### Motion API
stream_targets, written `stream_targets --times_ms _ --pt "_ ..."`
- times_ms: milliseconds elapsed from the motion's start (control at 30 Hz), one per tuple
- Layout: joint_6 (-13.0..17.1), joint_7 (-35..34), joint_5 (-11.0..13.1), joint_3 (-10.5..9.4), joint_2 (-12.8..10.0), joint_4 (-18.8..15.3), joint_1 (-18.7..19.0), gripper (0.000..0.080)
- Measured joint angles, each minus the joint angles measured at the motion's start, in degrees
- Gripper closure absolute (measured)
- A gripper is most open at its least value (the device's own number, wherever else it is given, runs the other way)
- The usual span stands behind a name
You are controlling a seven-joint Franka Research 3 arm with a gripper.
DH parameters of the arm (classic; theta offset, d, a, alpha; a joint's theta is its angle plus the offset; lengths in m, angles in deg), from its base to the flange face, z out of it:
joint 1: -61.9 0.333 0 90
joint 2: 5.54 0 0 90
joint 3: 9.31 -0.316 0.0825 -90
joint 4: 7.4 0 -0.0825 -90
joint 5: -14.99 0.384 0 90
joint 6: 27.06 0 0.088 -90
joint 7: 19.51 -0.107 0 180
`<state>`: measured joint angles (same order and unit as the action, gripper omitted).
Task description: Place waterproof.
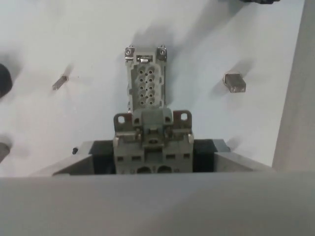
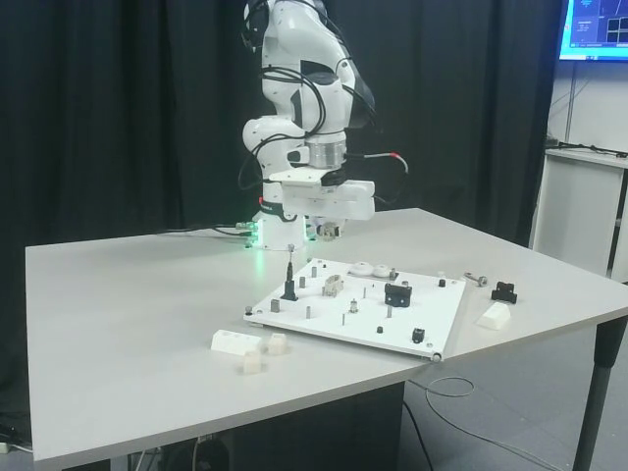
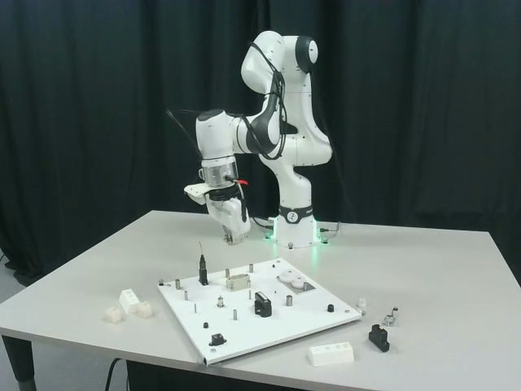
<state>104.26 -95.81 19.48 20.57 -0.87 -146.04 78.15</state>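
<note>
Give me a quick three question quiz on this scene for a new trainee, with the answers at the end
1. True or false: the gripper holds a connector part above the white board.
2. What lies on the board straight below the held part?
A. a multi-pin connector base
B. a black clamp
C. a green cable
3. Fill in: the held part is ____ touching the connector base.

Key:
1. True
2. A
3. not; the room views show the gripper well above the board.
</note>
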Motion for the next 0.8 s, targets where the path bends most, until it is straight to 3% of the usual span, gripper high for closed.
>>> stream_targets --times_ms 800 --pt "0.0 -0.6 -0.7 -0.28 0.1 0.0 0.0 0.0479"
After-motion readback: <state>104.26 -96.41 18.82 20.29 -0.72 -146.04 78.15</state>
